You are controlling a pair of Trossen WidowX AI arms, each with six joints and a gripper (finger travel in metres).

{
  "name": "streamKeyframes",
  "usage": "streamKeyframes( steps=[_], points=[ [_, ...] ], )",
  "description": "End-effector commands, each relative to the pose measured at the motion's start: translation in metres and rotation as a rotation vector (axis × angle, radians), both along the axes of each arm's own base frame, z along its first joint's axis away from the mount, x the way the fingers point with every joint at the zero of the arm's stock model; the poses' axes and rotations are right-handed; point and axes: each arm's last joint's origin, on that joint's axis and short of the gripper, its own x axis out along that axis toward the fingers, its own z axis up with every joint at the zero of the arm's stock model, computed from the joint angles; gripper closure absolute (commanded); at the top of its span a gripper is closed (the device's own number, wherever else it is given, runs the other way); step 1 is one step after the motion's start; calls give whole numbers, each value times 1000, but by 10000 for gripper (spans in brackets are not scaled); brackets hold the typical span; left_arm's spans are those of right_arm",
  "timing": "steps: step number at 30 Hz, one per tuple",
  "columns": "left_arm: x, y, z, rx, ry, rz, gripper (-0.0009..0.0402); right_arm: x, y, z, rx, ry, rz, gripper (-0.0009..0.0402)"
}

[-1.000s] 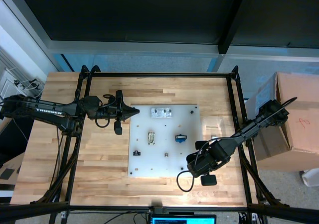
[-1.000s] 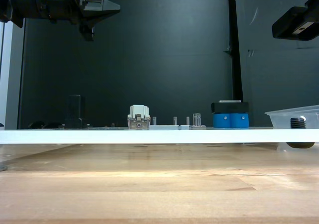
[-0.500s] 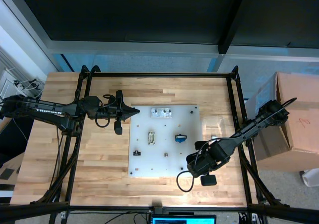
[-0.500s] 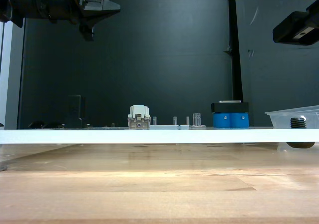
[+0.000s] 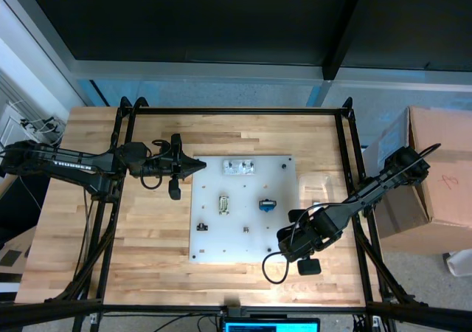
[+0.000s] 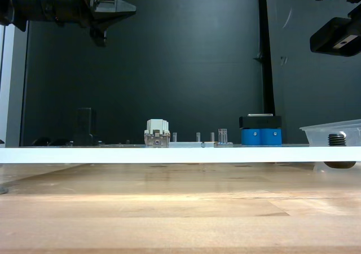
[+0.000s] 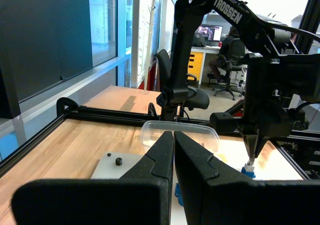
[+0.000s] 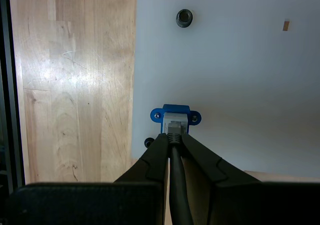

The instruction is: Pick the RJ45 connector and install on the taskboard

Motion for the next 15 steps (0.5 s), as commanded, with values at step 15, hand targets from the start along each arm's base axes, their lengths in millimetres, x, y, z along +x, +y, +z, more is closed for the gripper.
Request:
streamKeyframes(
  steps=[15],
  points=[
    [0,0,0,0,0,0,393,-1,0,2,6,-11,2,392]
  ],
)
